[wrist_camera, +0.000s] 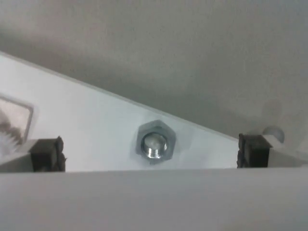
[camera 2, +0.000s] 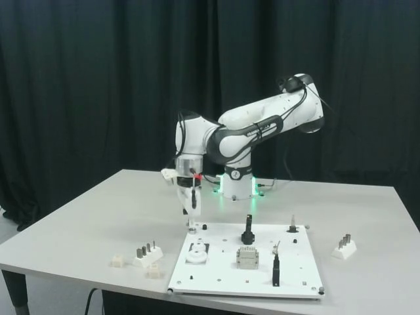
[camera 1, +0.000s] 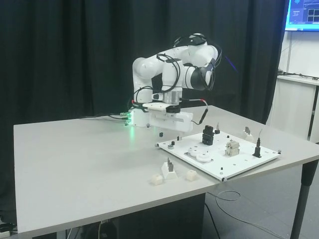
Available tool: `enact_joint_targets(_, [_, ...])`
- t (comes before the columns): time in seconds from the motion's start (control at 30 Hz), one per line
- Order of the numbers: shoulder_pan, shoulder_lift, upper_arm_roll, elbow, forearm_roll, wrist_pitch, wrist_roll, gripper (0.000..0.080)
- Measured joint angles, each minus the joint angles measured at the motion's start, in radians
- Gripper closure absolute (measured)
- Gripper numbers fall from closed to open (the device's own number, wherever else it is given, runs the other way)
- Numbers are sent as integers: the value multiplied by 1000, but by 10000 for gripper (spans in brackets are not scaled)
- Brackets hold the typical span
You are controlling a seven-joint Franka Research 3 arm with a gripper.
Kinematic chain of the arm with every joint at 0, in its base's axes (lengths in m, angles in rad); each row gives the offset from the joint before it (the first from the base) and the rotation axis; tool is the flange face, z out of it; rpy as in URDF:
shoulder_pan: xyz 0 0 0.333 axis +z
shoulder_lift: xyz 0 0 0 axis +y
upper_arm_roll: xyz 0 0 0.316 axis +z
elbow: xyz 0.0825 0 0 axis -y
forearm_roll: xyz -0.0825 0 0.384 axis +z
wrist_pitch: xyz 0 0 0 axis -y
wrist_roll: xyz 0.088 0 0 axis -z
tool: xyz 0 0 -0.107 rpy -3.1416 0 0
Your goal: Pick bolt 4.
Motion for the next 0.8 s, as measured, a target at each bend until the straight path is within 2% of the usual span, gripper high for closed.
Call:
enact_joint_targets(0.37, [-36,-9,63,28,28,5,47,3])
enact_joint_targets(0.8, [-44,-16,102,38,36,4,52,3])
